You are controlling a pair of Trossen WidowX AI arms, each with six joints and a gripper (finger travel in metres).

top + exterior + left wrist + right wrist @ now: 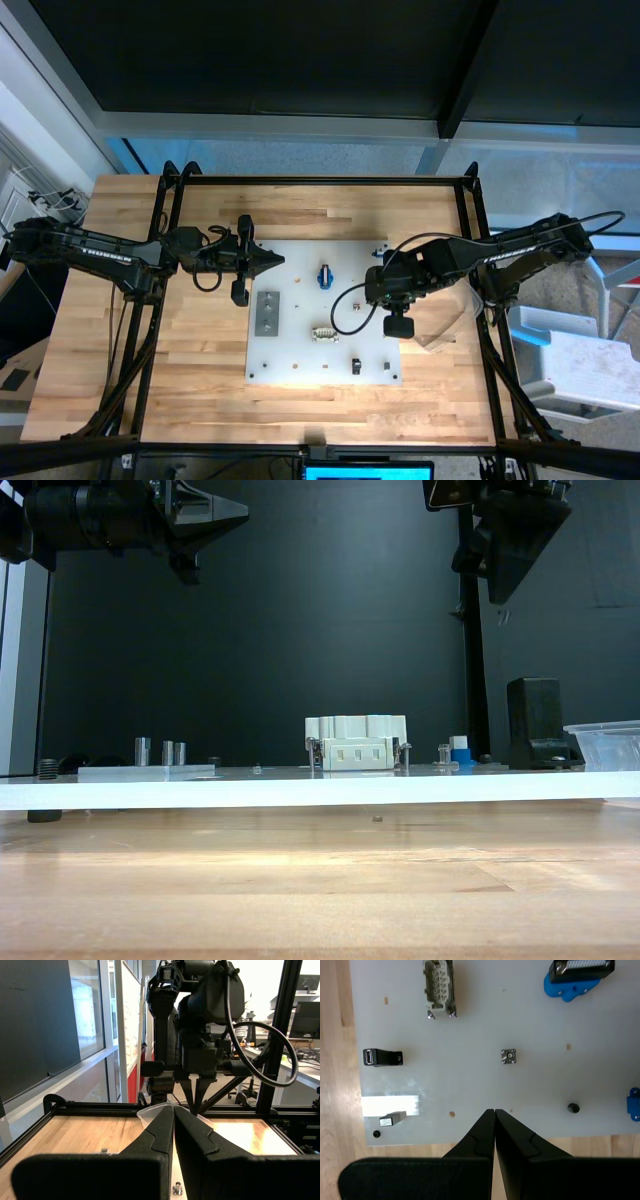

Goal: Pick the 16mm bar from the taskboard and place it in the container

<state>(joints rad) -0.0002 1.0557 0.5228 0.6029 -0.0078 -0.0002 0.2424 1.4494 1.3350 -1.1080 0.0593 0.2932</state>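
black left gripper point(275, 260), pressed shut, hangs over the taskboard point(300, 350) near the grey block point(267, 312) where the 16mm bar point(142, 750) apparently stands unpicked; right gripper point(494, 1111), pressed shut, hangs near the container point(440, 335); next move calls for spreading fingers and descending.

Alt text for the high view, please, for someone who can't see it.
Both grippers are shut and holding nothing over a white taskboard on a wooden table: the left gripper above the board's far-left corner, the right gripper above its right edge. A clear container sits on the table beside that edge.
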